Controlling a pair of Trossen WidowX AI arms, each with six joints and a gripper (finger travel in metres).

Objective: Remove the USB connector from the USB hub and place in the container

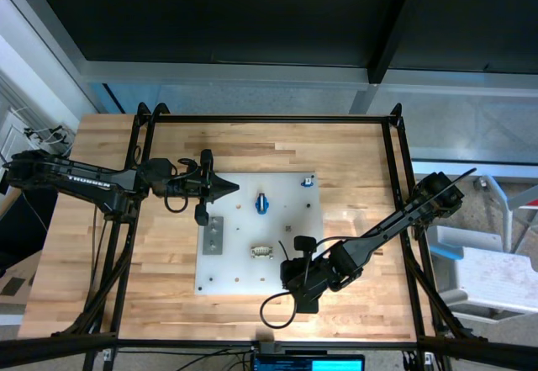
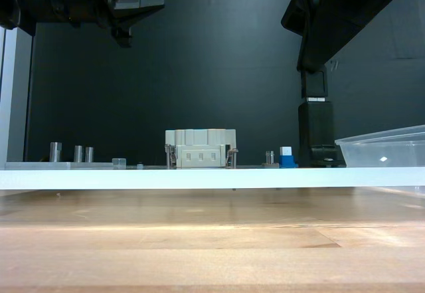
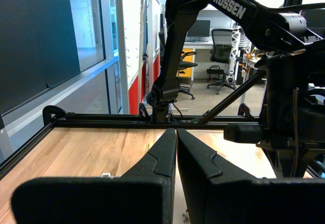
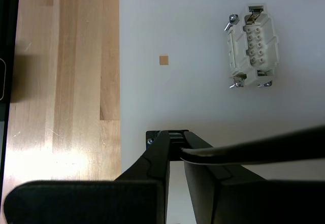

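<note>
**Supervisor:** What is on your screens, biggest first?

**Operator:** I see the wooden desk (image 1: 101,253), with the white board (image 1: 252,274) lying flat on its middle. My left arm (image 1: 76,177) reaches in from the left edge, well above the board. My right arm (image 1: 395,219) slopes down from the right edge toward the board's near right part.

**Supervisor:** And the container?

**Operator:** I can only make out the container (image 2: 388,148) in the low view. It is a clear tray at the right, showing just to the right of the right arm's lower end.

**Supervisor:** What parts are on the board?

**Operator:** The grey block (image 1: 214,236) with holes sits near the left edge. The beige-and-silver connector (image 4: 254,46) is toward the middle, and the blue upright part (image 1: 262,204) stands beyond it.

**Supervisor:** And the grippers?

**Operator:** The left gripper (image 3: 176,135) hangs high over the board's far left part. It points toward the right, with its fingers pressed together tip to tip. The right gripper (image 4: 176,140) points straight down at the board, close to the edge where the wood begins. Its fingers are drawn in narrow and clamped on the plug end of the USB connector (image 4: 254,152).

**Supervisor:** So where is the connector exactly?

**Operator:** Its plug end is between my right fingers, right at the USB hub (image 4: 152,135), a small black block on the white board. The thin black cable runs away from the fingers over the board. I cannot tell how deep the plug sits in the hub.
</note>
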